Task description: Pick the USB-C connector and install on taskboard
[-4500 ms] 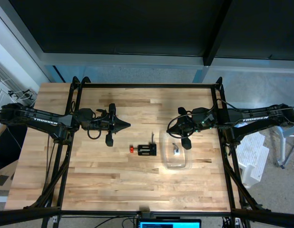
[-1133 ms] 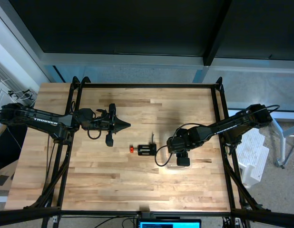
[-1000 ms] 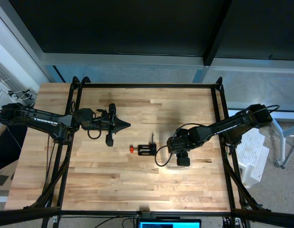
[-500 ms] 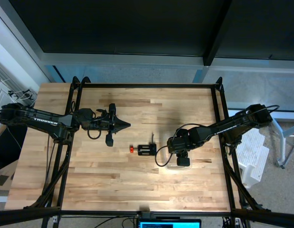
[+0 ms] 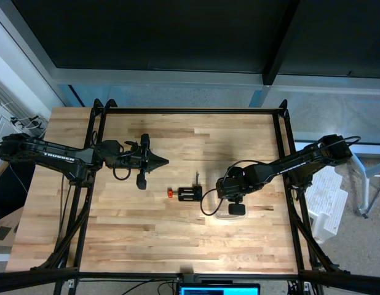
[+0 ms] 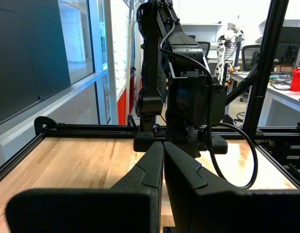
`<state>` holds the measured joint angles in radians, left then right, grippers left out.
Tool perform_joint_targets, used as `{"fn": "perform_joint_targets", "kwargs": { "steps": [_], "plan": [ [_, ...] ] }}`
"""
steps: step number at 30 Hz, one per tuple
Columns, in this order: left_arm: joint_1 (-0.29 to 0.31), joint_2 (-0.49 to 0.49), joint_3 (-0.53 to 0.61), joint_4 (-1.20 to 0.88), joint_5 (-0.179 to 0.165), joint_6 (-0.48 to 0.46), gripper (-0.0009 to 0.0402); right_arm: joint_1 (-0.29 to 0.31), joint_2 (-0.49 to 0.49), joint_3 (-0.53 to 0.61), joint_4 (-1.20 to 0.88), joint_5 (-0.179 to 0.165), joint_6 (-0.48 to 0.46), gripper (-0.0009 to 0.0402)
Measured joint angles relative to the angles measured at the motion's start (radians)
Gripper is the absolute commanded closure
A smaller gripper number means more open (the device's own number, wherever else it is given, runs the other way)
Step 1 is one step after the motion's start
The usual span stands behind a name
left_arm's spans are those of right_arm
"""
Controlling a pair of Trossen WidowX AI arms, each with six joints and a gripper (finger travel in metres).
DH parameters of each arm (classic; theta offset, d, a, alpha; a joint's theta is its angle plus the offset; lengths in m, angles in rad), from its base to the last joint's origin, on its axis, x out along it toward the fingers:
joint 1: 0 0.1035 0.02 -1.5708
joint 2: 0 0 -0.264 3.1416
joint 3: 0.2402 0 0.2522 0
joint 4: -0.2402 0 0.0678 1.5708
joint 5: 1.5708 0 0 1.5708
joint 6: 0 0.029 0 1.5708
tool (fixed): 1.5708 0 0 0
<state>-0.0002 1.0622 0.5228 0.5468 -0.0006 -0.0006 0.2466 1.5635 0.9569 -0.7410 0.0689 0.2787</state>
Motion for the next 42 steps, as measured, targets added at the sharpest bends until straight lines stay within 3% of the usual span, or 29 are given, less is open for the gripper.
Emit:
{"fn": "perform_joint_targets", "kwargs": {
  "steps": [11,35,42],
  "plan": [
    [0.0,0.0,0.0,0.0,0.0,0.0,0.0393,0.0,0.0,0.0,-0.001,0.0,-0.003,0.0395],
    [0.0,0.0,0.0,0.0,0.0,0.0,0.0393,-0.001,-0.049,0.009,-0.028,-0.008,-0.008,0.0393],
    [0.0,0.0,0.0,0.0,0.0,0.0,0.0393,-0.012,-0.099,0.056,-0.108,0.021,-0.025,0.0393]
  ]
}}
